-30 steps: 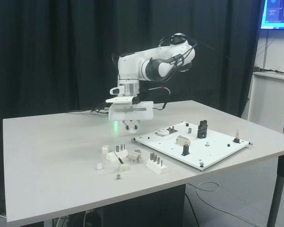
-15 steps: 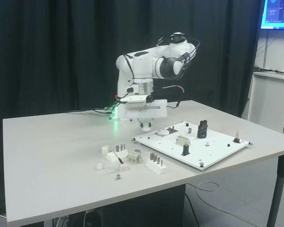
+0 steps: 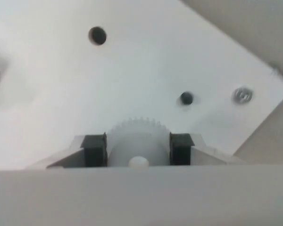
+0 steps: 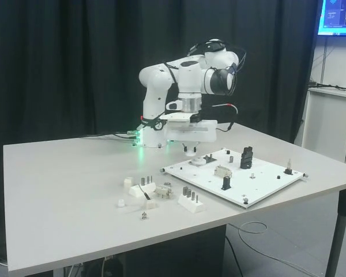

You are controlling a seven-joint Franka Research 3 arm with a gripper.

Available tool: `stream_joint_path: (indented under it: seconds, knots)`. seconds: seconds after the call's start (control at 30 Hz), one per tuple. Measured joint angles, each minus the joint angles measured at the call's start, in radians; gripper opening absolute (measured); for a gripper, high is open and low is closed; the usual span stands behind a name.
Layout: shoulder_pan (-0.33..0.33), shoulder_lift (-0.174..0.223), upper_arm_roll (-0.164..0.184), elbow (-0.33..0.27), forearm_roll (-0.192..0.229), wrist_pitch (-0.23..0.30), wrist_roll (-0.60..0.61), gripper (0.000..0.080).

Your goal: Insert medium gear.

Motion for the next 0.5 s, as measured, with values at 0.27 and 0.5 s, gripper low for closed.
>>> stream_joint_path:
  seconds: [0.27,0.5]
  knots:
    - [0.077,-0.007,-0.006,-0.004,-0.045,0.025,0.158,0.0284]
    - [0.137,-0.012,-0.005,-0.013,-0.059,0.043,0.278,0.0284]
